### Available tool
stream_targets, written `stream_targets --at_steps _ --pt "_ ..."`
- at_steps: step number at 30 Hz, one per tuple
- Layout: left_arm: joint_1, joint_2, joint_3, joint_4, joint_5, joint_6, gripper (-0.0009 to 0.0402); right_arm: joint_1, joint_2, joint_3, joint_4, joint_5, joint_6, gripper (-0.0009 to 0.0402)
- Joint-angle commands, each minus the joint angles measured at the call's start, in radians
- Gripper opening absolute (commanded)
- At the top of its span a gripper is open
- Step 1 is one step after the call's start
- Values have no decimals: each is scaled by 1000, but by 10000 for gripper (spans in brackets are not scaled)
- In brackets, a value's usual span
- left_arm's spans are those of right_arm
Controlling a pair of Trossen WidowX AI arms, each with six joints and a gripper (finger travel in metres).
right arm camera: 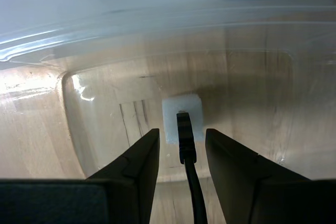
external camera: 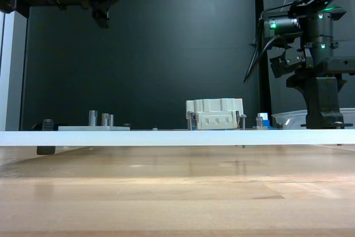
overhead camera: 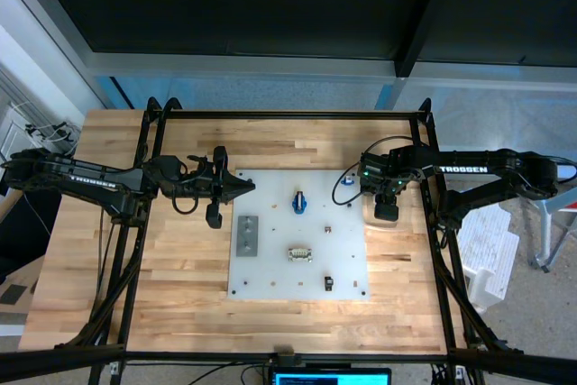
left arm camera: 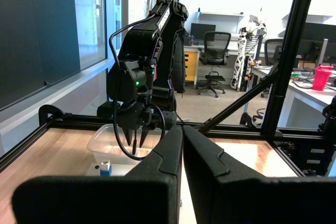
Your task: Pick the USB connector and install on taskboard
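The taskboard [overhead camera: 270,196] is a white square plate in the middle of the table. My right gripper [overhead camera: 386,212] points down just off its right edge, inside a clear plastic tray [right arm camera: 73,103]. In the right wrist view the gripper [right arm camera: 181,131] is open. Between its fingers, touching neither, lies the USB connector [right arm camera: 185,132], a small black plug with a thin black lead, resting on a small white cube [right arm camera: 173,111]. My left gripper [overhead camera: 242,187] hovers high over the board's upper left corner, shut and holding nothing.
The board carries a grey metal block [overhead camera: 246,234], a blue knob [overhead camera: 299,202], a beige connector [overhead camera: 300,254] and a small black socket [overhead camera: 329,283]. Black frame bars [overhead camera: 288,115] ring the table. A papers bin [overhead camera: 491,241] stands off the right side.
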State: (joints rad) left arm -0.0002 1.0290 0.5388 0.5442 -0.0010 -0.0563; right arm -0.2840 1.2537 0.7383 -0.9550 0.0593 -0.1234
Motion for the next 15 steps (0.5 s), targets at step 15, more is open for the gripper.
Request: stream_targets --at_steps 15 --pt "0 0 0 0 0 0 0 0 -1 0 0 0 -3 2"
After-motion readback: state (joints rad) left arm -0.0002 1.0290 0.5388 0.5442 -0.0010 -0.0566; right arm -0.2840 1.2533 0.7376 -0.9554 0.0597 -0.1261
